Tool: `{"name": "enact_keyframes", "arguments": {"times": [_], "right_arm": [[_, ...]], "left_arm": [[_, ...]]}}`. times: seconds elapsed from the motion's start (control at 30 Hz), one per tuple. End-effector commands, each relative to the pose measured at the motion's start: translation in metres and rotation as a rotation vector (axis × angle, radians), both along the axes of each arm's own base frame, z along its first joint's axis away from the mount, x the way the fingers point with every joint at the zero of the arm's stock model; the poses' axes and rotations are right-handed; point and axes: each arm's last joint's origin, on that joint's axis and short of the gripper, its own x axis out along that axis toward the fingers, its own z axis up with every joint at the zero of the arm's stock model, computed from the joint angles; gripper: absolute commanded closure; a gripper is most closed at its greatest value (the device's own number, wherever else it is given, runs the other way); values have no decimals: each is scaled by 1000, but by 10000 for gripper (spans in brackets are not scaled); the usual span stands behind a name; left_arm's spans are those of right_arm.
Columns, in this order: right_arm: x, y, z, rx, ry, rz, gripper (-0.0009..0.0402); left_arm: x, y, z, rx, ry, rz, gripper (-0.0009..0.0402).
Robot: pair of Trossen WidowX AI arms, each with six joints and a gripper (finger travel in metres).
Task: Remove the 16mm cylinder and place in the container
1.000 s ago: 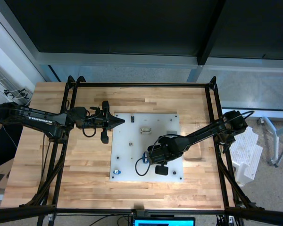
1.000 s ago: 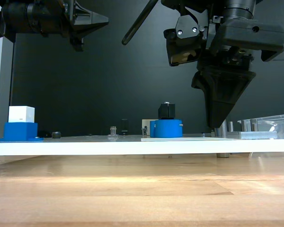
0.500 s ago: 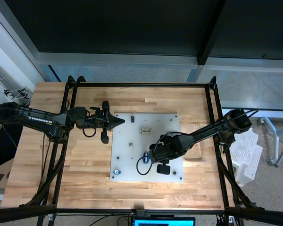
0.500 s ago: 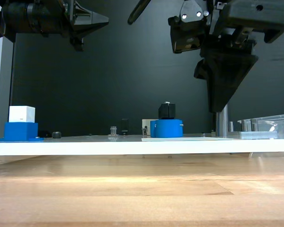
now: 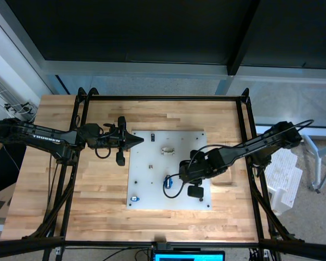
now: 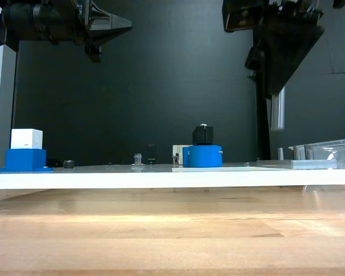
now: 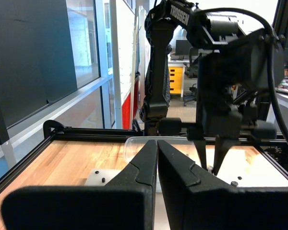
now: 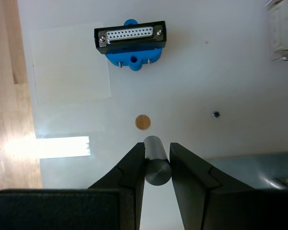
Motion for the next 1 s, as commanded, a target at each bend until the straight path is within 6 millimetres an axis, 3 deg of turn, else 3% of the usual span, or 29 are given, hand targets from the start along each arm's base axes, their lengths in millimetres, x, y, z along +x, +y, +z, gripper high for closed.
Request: {"name": "enact_keyframes", "arguments": {"times": [0.03, 0.33, 0.67, 1.0], "right_arm": [[-5, -2, 6, -2, 1, 1, 359], [-15, -5, 10, -4, 3, 5, 359], [-72, -24, 11, -5, 4, 5, 359], [-126, -43, -11, -5, 48, -44, 359]], "left_arm": [[0, 0, 0, 0, 0, 0, 393], [0, 0, 0, 0, 0, 0, 393], [0, 0, 0, 0, 0, 0, 393], [0, 0, 0, 0, 0, 0, 393]]}}
